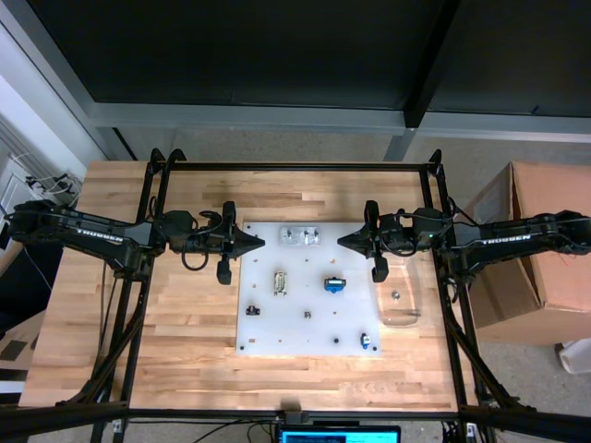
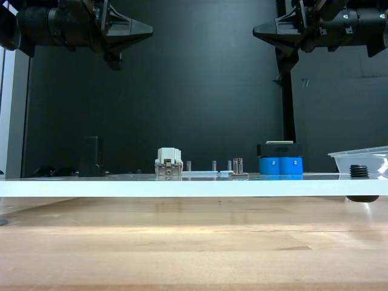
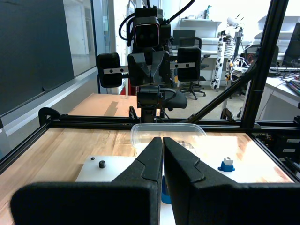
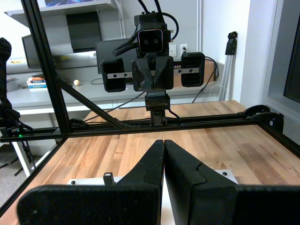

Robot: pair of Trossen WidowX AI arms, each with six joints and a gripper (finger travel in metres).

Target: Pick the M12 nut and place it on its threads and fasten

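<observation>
Left gripper (image 1: 259, 243) and right gripper (image 1: 343, 242) hang high over the white board (image 1: 277, 332), tips facing, each with fingers pressed together on nothing, likely a start pose; the nut (image 1: 395, 295) lies free in the clear tray (image 1: 413, 318), nearest the right arm; the stud (image 2: 359, 171) stands bare.
</observation>
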